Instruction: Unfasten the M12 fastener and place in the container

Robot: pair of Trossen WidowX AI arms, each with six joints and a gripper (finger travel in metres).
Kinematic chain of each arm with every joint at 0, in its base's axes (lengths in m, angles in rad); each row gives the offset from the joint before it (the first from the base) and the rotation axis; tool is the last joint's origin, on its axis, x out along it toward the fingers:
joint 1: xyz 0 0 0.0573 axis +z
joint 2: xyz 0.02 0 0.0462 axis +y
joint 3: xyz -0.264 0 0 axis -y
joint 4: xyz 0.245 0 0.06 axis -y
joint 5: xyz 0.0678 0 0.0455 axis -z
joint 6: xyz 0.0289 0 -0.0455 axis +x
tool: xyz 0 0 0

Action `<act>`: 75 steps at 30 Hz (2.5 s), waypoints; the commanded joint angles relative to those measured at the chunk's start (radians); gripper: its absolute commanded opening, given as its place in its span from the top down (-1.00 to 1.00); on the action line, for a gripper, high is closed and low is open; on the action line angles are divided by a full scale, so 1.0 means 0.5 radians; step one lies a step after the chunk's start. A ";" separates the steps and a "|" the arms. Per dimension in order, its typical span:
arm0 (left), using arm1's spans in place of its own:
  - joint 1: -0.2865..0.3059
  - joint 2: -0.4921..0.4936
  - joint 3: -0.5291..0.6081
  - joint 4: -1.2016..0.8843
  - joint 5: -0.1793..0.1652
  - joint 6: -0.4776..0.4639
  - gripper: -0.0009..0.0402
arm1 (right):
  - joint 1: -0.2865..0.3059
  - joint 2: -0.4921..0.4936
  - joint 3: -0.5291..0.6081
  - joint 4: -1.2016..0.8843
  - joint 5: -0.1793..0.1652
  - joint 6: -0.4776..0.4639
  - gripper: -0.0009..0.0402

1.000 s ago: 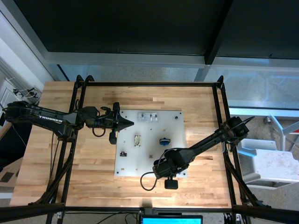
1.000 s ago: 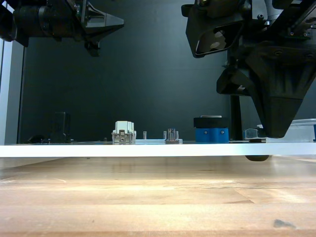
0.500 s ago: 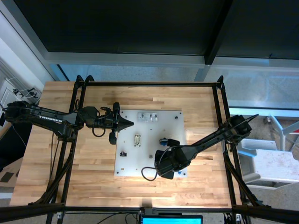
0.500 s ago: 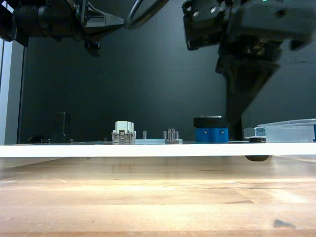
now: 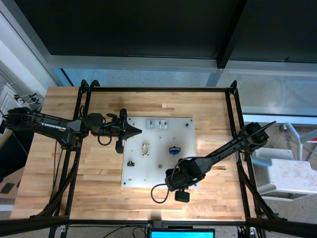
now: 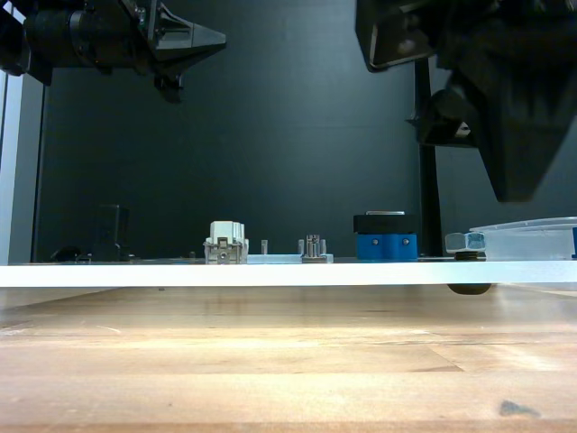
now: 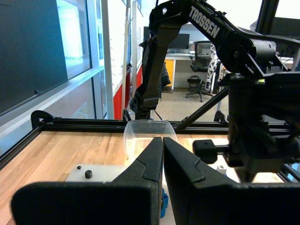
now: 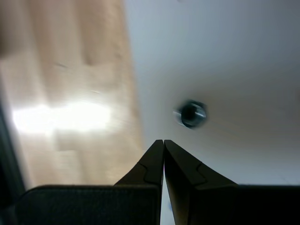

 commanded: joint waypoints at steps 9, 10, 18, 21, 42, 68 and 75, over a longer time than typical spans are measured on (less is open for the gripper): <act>0.000 0.001 0.000 0.000 0.000 0.000 0.96 | 0.008 0.101 -0.004 0.090 -0.010 -0.002 0.96; 0.000 0.001 0.000 0.000 0.000 0.001 0.96 | 0.008 0.105 -0.006 0.090 0.016 -0.002 0.96; 0.000 0.001 0.000 -0.001 0.000 0.000 0.96 | 0.002 0.128 -0.011 0.091 0.096 -0.011 0.96; 0.000 0.001 0.000 -0.001 0.000 0.000 0.96 | 0.002 0.126 -0.011 0.050 0.159 -0.002 0.96; 0.001 0.001 0.000 -0.002 0.000 0.000 0.96 | 0.005 0.069 0.043 -0.284 0.643 0.192 0.96; 0.000 0.001 0.000 -0.001 0.000 0.000 0.96 | 0.022 0.059 0.224 -0.248 0.050 0.396 0.96; 0.000 0.001 0.000 -0.001 0.000 0.000 0.96 | 0.007 0.071 0.224 -0.242 0.180 1.111 0.85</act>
